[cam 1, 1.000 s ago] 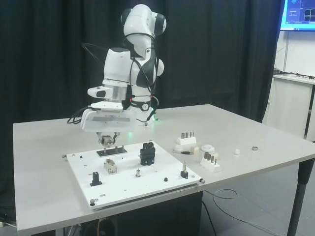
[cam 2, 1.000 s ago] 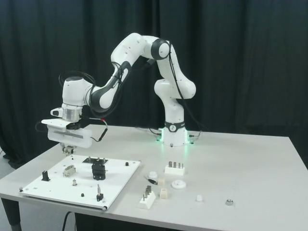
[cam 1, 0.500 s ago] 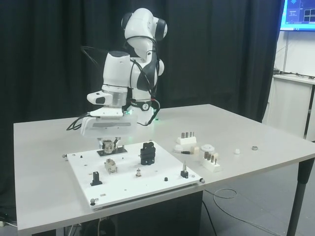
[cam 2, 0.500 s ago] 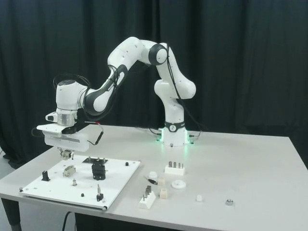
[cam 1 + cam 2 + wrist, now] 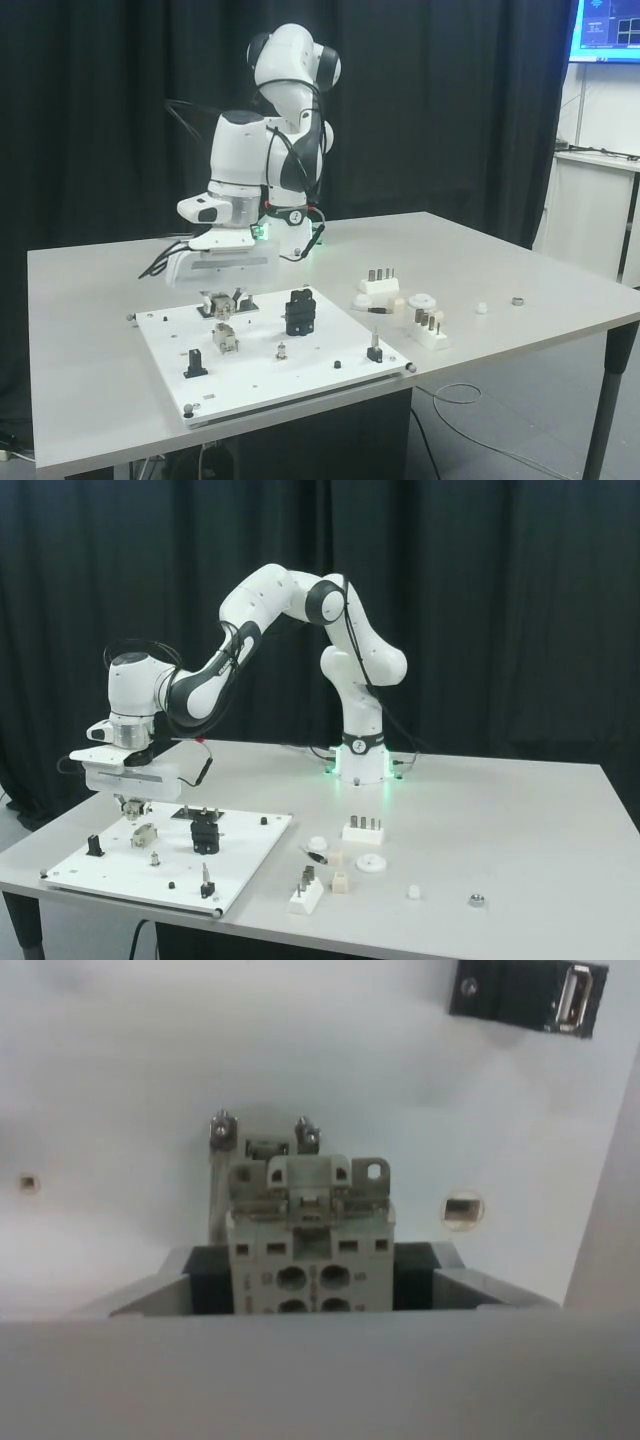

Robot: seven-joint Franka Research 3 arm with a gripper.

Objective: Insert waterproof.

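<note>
Waterproof connector [image 5: 308, 1245], a pale block with round sockets in its face, sits clamped between the two fingers of the gripper [image 5: 221, 303], which hangs just above the matching socket [image 5: 227, 339] on the white board [image 5: 300, 375], a black block [image 5: 299, 313] nearby.

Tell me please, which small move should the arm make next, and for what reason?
Probably a slow, straight descent. The claw holds the waterproof connector above its mating socket on the white board, and the two parts are not yet joined. In the wrist view they look roughly lined up.
</note>
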